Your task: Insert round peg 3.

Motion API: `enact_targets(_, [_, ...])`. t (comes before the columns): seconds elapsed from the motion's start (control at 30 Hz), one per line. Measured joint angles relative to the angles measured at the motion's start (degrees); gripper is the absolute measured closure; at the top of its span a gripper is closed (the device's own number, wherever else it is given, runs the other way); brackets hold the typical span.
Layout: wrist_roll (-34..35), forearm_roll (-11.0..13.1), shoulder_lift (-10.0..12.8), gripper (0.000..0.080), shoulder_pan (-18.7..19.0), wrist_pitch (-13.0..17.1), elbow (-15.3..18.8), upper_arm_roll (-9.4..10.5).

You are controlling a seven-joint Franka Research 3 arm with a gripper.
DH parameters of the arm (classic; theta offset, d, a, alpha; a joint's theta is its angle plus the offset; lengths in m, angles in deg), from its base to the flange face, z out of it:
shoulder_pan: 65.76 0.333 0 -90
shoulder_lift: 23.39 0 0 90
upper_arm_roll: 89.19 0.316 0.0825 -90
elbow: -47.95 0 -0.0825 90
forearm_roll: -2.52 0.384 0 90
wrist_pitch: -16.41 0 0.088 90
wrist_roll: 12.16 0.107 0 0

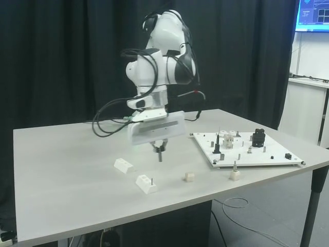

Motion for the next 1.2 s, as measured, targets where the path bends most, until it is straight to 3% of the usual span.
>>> enact_targets(0.3, [5.2, 0.0, -0.2, 0.0702, 3.5, -3.5, -2.0, 0.13])
enact_targets(0.73, [12.5, -0.9, -2.3, 0.0702, 9.0, -11.9, -2.3, -0.10])
enact_targets(0.93, [16.3, -2.1, -3.4, 0.0702, 11.8, -15.1, -2.0, -0.12])
enact_targets(1.2, [21.2, -3.1, -5.2, 0.0702, 16.3, -16.9, 0.5, -0.11])
